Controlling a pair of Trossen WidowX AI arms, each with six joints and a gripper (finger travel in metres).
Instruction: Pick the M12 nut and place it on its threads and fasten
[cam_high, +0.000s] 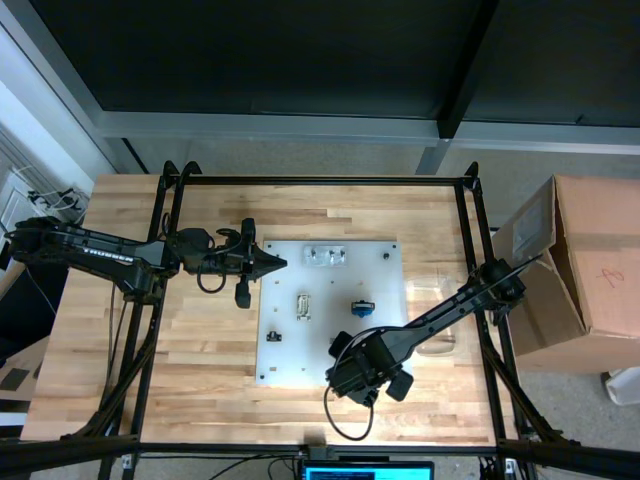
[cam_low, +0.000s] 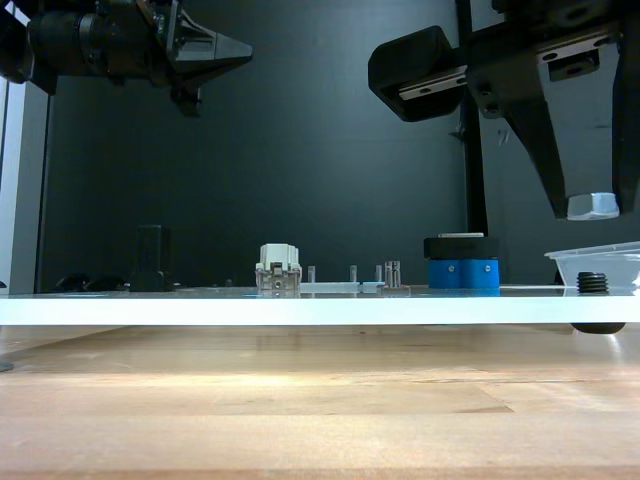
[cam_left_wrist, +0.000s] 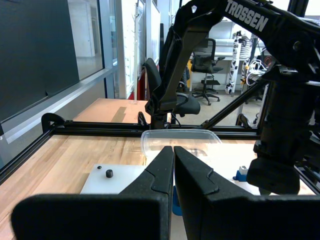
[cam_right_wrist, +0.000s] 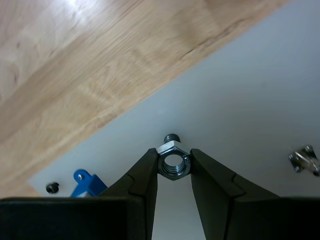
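Now nut (cam_low: 592, 206) is pinched betw. right gripper (cam_right_wrist: 173, 161) tips, held in air just over bare stud (cam_low: 594, 283), not on it. Left gripper (cam_left_wrist: 173, 152) hovers high over board (cam_high: 300, 360) left edge, fingers pressed together.

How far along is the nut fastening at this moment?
Done: the small silver hex nut is picked, clamped in the jaws of the right gripper. In hand: it hangs above the short black ribbed stud, clear of it. Remaining: seating and fastening. The left gripper, jaws shut, hovers over the white board's far left edge.
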